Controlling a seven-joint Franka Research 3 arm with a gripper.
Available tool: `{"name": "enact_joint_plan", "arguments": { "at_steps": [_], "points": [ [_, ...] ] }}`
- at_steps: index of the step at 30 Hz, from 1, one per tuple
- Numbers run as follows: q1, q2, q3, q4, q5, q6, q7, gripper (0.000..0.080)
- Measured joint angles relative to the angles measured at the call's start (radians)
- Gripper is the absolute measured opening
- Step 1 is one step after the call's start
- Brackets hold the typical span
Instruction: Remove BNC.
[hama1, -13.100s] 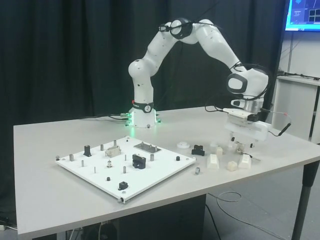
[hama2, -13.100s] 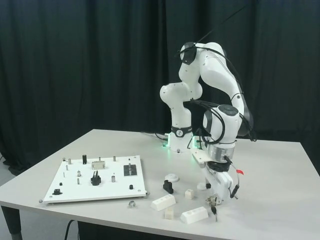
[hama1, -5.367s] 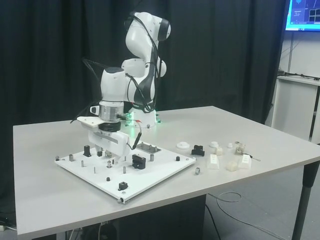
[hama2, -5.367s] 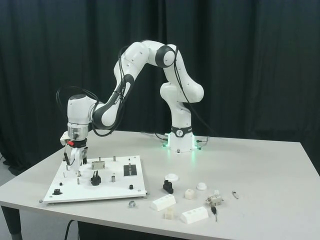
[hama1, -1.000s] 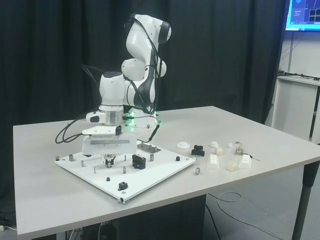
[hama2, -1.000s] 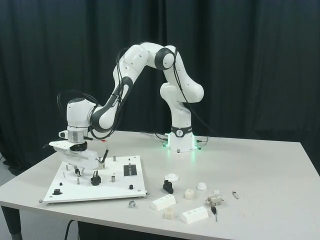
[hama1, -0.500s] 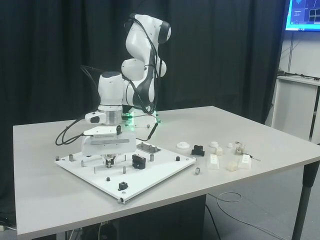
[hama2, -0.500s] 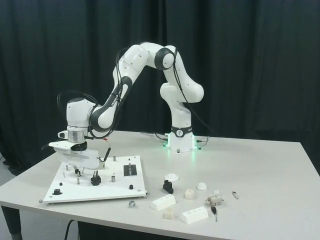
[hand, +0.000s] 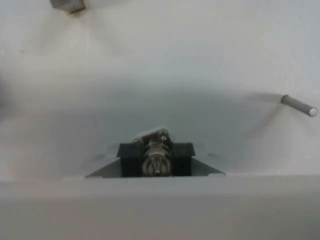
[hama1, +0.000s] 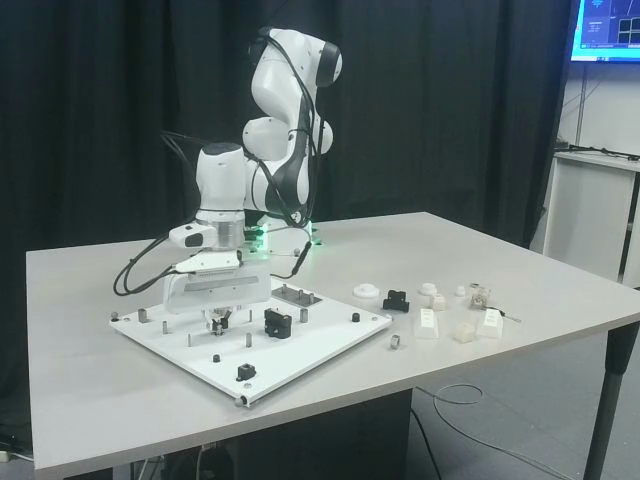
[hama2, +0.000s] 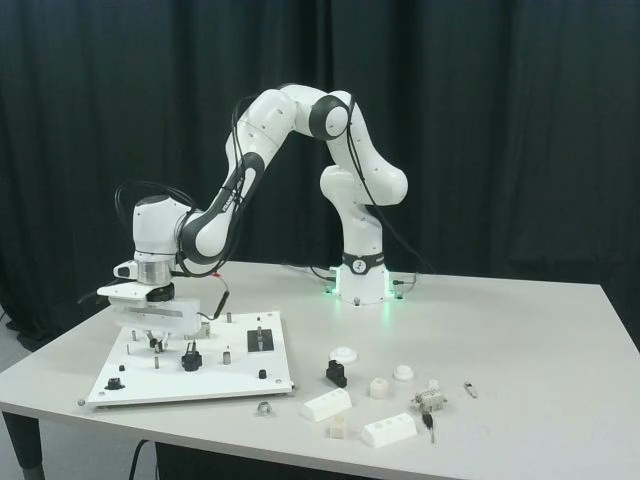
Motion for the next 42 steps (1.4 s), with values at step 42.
{"name": "enact_joint_plan", "arguments": {
  "at_steps": [42],
  "points": [
    [-0.001, 0.001, -0.001, 0.003, 0.006, -0.007, -0.337, 0.0121]
  ]
}}
